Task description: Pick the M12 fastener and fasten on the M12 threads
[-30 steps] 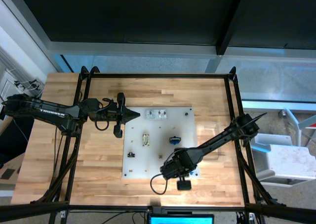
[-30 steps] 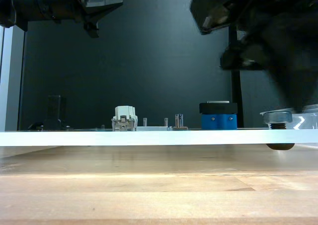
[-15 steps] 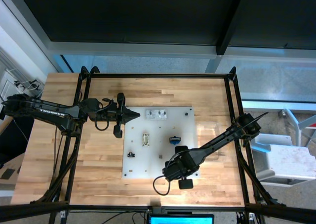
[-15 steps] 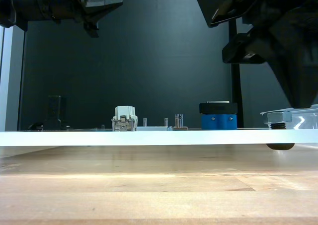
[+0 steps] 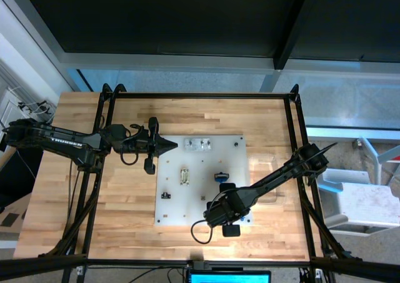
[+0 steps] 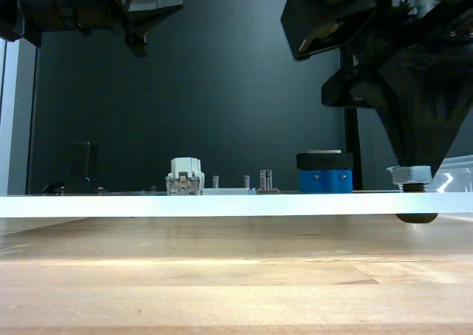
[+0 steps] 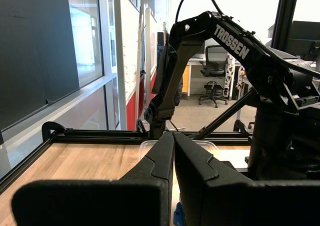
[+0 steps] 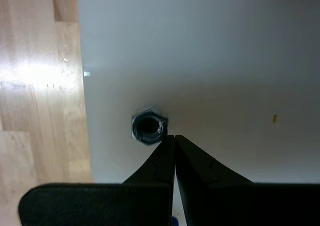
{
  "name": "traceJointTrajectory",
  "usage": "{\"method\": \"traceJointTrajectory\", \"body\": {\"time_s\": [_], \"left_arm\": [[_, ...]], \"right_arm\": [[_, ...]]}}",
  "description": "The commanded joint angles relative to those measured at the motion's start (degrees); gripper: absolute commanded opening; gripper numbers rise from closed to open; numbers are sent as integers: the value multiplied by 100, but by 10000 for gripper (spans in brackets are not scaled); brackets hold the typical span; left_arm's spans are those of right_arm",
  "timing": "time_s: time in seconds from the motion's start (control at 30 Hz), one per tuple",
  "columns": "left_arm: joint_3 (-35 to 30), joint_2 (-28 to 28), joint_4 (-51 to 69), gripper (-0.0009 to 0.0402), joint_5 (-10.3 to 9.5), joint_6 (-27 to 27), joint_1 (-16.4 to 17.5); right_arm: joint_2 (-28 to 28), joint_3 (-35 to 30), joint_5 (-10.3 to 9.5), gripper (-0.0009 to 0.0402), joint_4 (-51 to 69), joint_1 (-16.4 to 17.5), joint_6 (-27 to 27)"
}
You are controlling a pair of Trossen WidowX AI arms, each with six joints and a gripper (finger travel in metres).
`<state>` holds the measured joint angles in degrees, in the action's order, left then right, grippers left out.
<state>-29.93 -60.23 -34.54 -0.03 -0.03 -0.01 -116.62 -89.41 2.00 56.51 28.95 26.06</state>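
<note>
The right gripper (image 6: 412, 165) hangs low over the near right part of the white board (image 6: 222, 204) and points straight down. Its two fingers (image 8: 159, 165) are pressed tight together, and there is nothing between them. The small silver nut (image 6: 412, 175) is right under the tips. From the side, the tips seem to touch its top. From the camera on that arm, the nut lies just beside the tips, flat on the board, with a dark hole in its middle. The nut sits on its stud (image 6: 412, 188), and a few black ribs show just under it. From above, the arm covers the nut, so it cannot be seen there. A blue block (image 6: 324, 180) stands on the board near this gripper, toward the middle. A clear tray (image 6: 460, 174) shows behind the gripper, on the other side from the block.

The left gripper (image 5: 169, 145) is well apart from the nut. It hangs high in the air by the far left edge of the board and points sideways toward the board. Its fingers (image 7: 162, 156) are closed together too, and they hold nothing. The wooden table (image 5: 125, 202) lies under it all.
</note>
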Motion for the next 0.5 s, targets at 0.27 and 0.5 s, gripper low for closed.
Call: {"method": "traceJointTrajectory", "body": {"time_s": [0.27, 0.5], "left_arm": [[-2, -20, 0, 0, 2, 0, 0], [-2, -20, 0, 0, 2, 0, 0]], "right_arm": [[190, -2, -1335, 0, 262, 4, -129], [214, -2, -136, 0, 334, 2, 44]]}}
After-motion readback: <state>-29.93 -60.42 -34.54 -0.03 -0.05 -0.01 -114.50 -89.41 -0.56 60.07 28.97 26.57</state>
